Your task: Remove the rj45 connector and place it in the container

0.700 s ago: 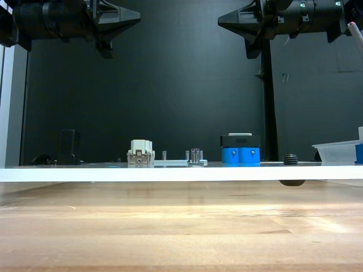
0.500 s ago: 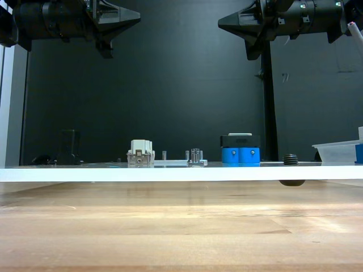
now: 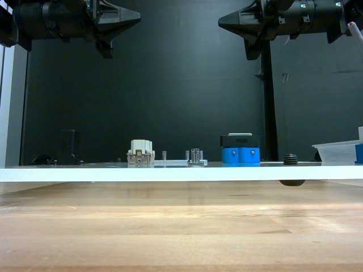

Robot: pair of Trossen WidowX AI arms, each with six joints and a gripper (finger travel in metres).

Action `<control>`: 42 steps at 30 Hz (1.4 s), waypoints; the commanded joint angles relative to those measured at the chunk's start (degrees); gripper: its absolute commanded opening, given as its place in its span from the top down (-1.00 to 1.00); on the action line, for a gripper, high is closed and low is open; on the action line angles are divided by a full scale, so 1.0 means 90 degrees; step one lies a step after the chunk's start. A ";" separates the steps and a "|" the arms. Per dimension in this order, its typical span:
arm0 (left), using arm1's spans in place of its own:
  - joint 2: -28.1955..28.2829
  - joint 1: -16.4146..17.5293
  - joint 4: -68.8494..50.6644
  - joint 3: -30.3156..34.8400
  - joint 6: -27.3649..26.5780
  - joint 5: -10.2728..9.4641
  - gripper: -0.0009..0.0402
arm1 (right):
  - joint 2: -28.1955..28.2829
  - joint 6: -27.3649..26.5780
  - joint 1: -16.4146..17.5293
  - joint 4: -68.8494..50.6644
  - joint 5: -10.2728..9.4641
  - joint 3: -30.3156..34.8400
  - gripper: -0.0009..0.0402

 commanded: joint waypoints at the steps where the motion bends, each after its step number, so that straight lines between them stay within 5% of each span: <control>1: 0.0000 0.0000 0.0002 0.0000 0.0000 0.0002 0.95 | -0.0017 0.0182 0.0044 -0.0627 0.0255 0.0211 0.96; 4: 0.0000 0.0000 0.0002 0.0000 0.0000 0.0002 0.95 | 0.0000 0.0017 0.0262 -0.1848 0.0563 0.0636 0.96; 12: 0.0000 0.0000 0.0002 0.0000 0.0000 0.0002 0.95 | 0.0005 0.0124 0.0811 -0.4891 0.0685 0.1739 0.96; 17: -0.0002 0.0002 0.0002 0.0000 0.0000 0.0002 0.95 | 0.0039 0.0568 0.1144 -0.6317 0.1003 0.2212 0.96; 42: -0.0002 0.0002 0.0002 0.0000 0.0000 0.0002 0.95 | 0.1217 0.2368 0.3106 -0.9474 0.1158 0.3815 0.96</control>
